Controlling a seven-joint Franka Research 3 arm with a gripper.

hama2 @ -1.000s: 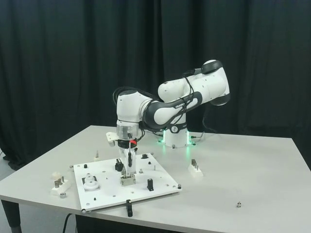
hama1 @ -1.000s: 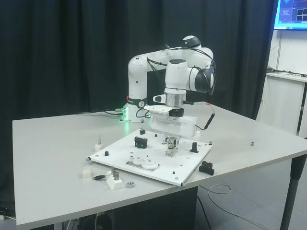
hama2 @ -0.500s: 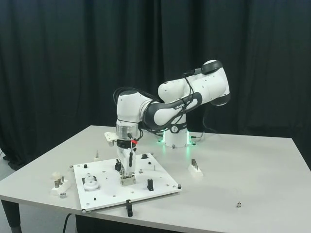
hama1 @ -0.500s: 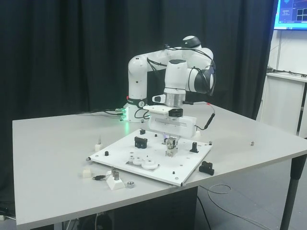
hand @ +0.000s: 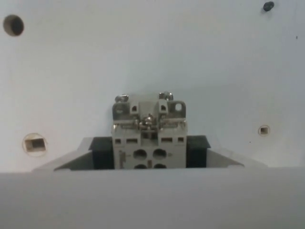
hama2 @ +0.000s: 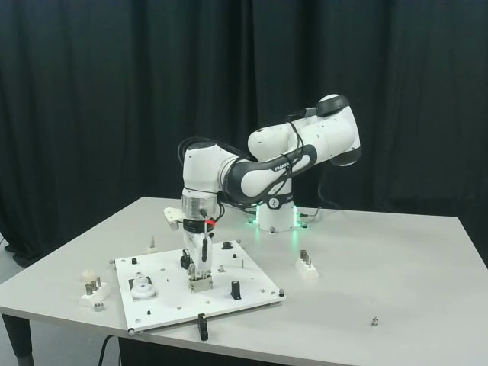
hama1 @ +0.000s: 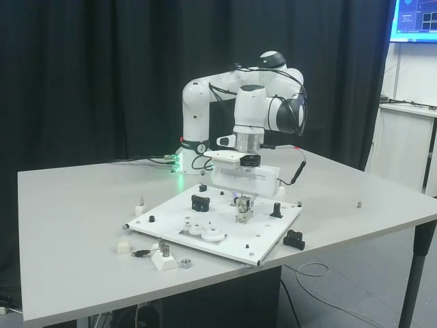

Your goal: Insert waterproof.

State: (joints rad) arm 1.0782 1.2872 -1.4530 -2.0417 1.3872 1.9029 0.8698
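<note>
The waterproof connector (hand: pixel 148 138) is a small white and grey block with metal clips on top. It stands upright near the middle of the white board (hama1: pixel 263 236). In the first room view the connector (hama1: pixel 242 214) sits directly below my gripper (hama1: pixel 242 199), which points straight down at it. The second room view shows the same: the gripper (hama2: pixel 200 265) is just above the connector (hama2: pixel 200 284). In the wrist view black parts flank the connector's lower half, and a pale band hides everything below that.
On the board stand black clips (hama1: pixel 201 202) (hama1: pixel 276 210) and white round parts (hama1: pixel 212 236). Another black clip (hama1: pixel 294 238) lies off the board's near corner. A white peg block (hama1: pixel 162 257), a nut (hama1: pixel 185 262) and a white cube (hama1: pixel 123 247) lie by the table's front. A small bolt (hama1: pixel 358 203) lies far right.
The hand has risen slightly above the connector over the last second. The connector has stayed in place on the board.
</note>
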